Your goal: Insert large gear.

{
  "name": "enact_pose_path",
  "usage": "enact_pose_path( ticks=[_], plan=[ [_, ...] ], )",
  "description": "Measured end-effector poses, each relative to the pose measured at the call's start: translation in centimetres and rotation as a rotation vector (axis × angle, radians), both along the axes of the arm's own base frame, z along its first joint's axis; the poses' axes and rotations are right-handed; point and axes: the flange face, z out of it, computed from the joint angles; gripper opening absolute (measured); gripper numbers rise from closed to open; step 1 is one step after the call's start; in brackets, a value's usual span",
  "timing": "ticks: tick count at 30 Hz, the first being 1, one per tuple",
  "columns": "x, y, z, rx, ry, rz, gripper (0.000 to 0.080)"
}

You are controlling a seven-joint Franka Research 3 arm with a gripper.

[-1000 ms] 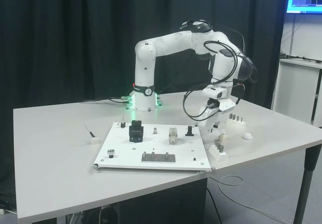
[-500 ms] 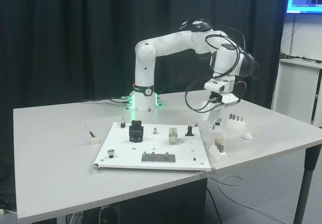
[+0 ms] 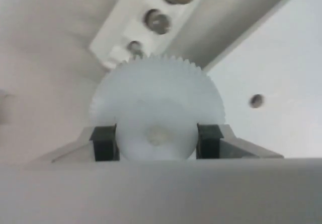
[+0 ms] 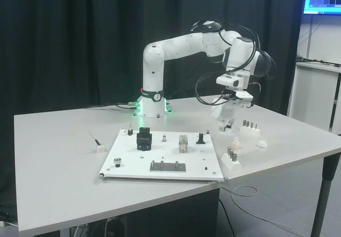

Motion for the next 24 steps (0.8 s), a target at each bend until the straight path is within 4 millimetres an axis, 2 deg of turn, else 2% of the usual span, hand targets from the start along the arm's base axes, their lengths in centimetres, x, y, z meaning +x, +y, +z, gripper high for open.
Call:
enact_pose_path(
  ticks=[14, 24],
  plan=[
    [2.3, -5.5, 1.6, -0.03, -0.027, -0.029, 0.0334],
    [2.6, -9.2, 1.5, -0.023, -0.009, -0.046, 0.0334]
  ],
)
